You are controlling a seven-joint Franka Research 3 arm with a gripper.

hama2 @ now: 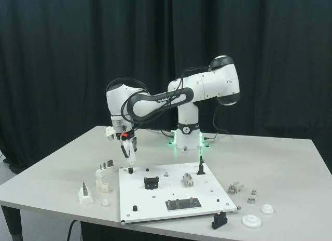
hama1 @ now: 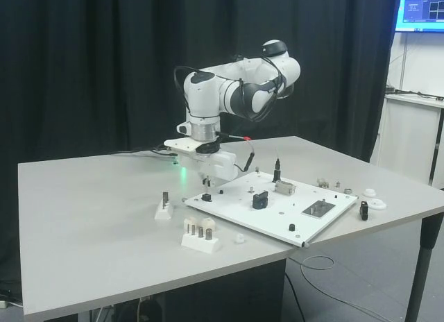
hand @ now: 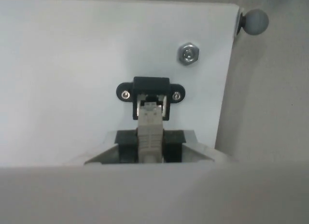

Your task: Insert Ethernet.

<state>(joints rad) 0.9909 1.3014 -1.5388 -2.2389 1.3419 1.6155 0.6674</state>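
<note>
In the wrist view my gripper [hand: 149, 149] is shut on a pale grey Ethernet plug [hand: 148, 125], black pads on either side of it. The plug's tip sits at the mouth of a small black socket [hand: 151, 89] screwed to the white board [hand: 63, 79]; how deep it reaches I cannot tell. In the first room view the gripper [hama1: 206, 186] points straight down just above the socket [hama1: 206, 196] at a near corner of the board [hama1: 277, 225]. The second room view shows the same gripper [hama2: 128, 159] over the socket [hama2: 130, 170] at the board's far left corner.
A steel nut [hand: 189, 53] and a grey ball-headed pin [hand: 256, 21] lie close to the socket. The board also carries a black mount [hama2: 151, 183] and a grey plate [hama2: 181, 203]. White holders [hama2: 85, 195] stand to its left and white discs [hama2: 252, 220] to its right.
</note>
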